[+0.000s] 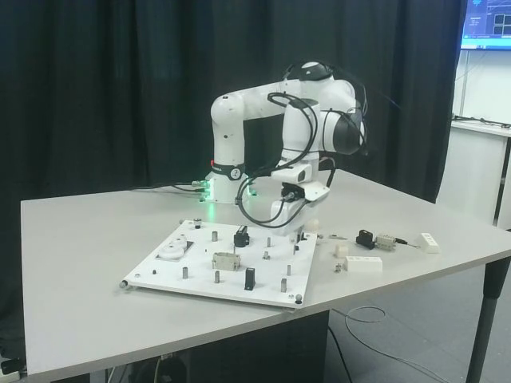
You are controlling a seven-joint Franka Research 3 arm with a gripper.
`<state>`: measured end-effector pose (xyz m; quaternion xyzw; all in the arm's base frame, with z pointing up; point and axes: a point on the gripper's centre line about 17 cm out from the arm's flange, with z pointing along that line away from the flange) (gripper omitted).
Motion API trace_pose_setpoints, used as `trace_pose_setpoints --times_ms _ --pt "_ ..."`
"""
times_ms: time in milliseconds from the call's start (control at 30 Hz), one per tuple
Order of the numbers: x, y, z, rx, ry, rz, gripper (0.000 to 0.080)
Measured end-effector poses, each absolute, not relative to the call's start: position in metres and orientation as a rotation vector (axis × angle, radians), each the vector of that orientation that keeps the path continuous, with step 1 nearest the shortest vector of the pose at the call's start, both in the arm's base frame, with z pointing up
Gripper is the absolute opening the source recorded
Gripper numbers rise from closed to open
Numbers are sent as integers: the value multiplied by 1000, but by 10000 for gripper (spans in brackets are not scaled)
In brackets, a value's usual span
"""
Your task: Place round peg 1.
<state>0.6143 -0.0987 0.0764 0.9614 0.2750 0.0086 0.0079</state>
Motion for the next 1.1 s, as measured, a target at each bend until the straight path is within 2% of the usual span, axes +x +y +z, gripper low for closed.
trace_pose_setpoints --times_ms 267,1100 --pt "616 -97 83 3000 867 32 16" --pt "619 -94 83 2995 881 32 16"
